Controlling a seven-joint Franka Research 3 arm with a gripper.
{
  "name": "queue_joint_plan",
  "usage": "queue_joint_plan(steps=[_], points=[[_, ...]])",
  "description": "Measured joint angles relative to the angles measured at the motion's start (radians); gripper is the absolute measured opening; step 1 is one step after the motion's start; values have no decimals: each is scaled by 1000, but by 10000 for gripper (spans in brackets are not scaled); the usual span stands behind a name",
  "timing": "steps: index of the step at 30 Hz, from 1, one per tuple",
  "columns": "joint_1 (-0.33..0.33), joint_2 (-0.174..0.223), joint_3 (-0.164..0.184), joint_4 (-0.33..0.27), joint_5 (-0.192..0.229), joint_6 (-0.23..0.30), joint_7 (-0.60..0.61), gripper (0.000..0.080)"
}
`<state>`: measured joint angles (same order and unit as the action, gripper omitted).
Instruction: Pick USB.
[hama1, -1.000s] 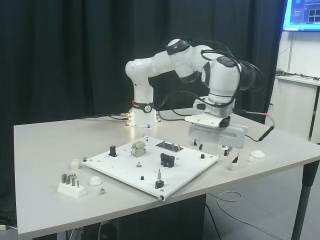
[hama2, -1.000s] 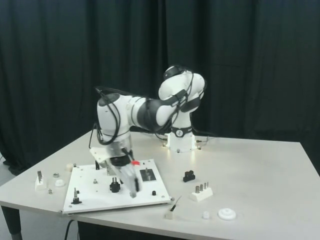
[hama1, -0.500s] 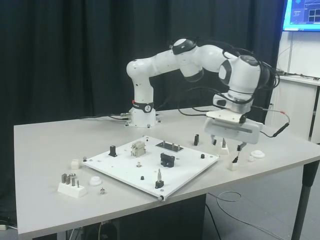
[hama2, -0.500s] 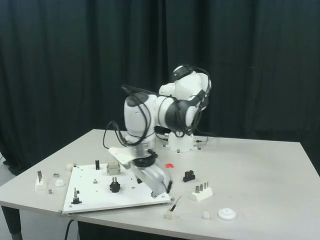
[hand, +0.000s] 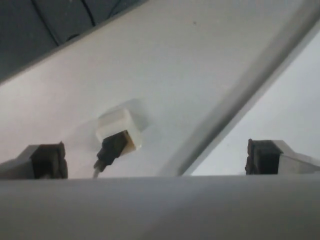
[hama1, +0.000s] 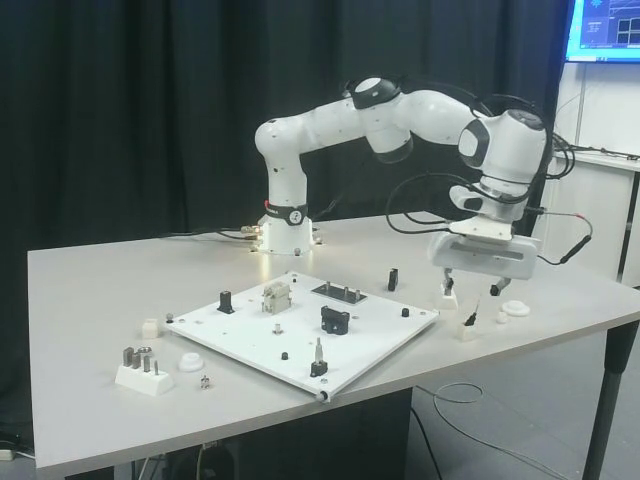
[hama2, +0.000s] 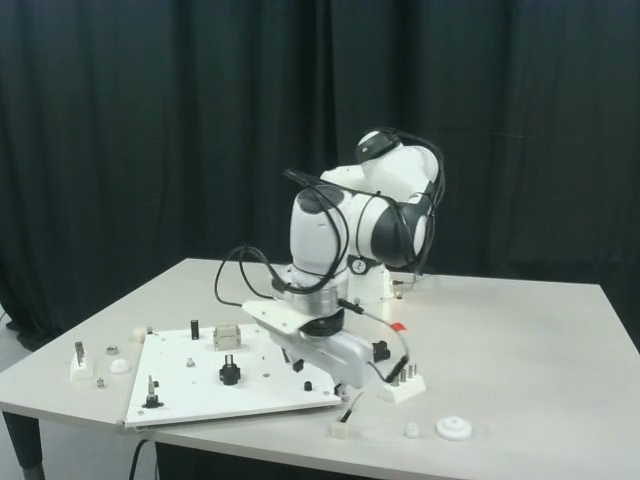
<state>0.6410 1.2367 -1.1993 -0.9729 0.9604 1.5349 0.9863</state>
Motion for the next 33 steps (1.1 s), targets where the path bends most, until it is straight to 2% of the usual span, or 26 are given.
queue_joint_plan(steps=[13,26,33], points=[[69,6,0,-66,0,55,-76,800],[166,11,-3,-198,-3,149,-117,800],[215,12,-22,-277,-3,192,-176,800]])
